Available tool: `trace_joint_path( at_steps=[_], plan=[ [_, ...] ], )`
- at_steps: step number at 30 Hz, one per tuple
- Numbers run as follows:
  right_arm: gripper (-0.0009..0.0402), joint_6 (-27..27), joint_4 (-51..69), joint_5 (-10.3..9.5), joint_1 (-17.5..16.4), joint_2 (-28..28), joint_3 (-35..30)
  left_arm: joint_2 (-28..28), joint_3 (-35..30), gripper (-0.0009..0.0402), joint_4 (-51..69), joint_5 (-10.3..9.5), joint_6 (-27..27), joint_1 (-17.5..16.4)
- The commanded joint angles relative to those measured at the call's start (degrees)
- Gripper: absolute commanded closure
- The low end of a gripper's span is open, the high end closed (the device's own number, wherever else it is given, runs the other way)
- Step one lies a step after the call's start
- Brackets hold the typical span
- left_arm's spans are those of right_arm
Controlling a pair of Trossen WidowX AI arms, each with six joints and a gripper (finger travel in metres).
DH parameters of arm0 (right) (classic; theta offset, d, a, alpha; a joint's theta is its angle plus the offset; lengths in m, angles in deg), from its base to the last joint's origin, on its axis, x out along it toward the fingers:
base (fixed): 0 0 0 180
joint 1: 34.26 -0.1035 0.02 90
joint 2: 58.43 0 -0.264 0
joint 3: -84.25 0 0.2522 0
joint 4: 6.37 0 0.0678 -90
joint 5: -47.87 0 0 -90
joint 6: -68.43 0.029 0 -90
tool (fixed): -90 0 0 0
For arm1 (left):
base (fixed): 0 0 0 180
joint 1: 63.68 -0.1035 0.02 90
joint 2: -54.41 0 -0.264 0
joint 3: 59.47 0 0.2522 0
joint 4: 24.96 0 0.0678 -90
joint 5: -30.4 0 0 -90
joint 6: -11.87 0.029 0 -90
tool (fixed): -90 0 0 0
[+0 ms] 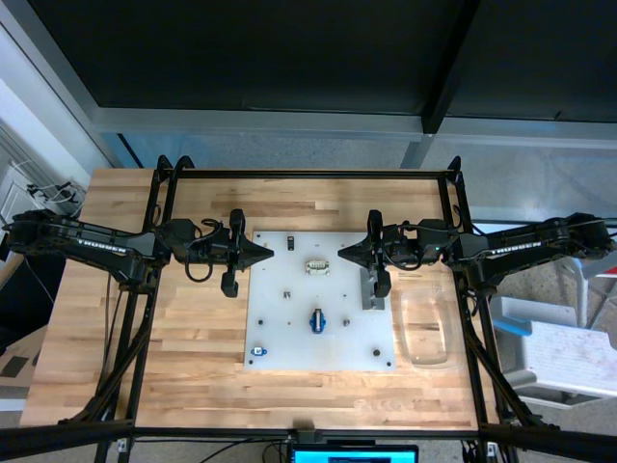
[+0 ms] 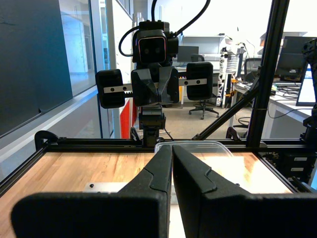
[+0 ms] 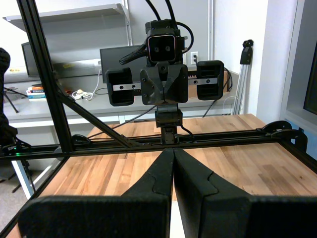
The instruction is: Pick the 16mm cylinder and place it in the container
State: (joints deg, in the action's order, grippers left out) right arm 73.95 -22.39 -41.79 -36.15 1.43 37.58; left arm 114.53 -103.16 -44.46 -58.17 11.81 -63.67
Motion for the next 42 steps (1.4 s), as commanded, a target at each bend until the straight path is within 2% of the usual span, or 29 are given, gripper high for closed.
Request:
trace_joint_path(
  at_steps=[1, 11, 16, 22, 29, 42],
  plan=[
    [0.0393, 0.00, -0.02, 0.02, -0.02, 0.02, -0.02, 0.00, -0.02, 0.0393, 0.00, 0.02, 0.02, -0.02],
    [0.0393, 0.17, -0.07, 0.00, -0.02, 0.02, -0.02, 0.00, -0.02, 0.0393, -0.02, 0.02, 0.02, -0.02],
    [0.0393, 2.80, 2.51, -0.57, 0.00, 0.02, -1.44, 0.00, -0.02, 0.0393, 0.00, 0.02, 0.00, 0.00],
    [0.0393, 2.51, 23.91, -0.07, -0.02, 0.85, -10.71, 0.00, -0.02, 0.0393, 0.00, 0.02, 0.02, 0.00],
    [0.0393, 2.75, 46.95, -0.33, -0.09, 5.40, -22.56, 0.00, -0.02, 0.0393, 0.00, 0.02, 0.02, 0.00],
    [0.0393, 2.95, 75.78, -0.42, -0.74, 17.27, -41.16, 0.00, -0.02, 0.0393, -0.02, 0.02, 0.02, -0.02]
  ],
)
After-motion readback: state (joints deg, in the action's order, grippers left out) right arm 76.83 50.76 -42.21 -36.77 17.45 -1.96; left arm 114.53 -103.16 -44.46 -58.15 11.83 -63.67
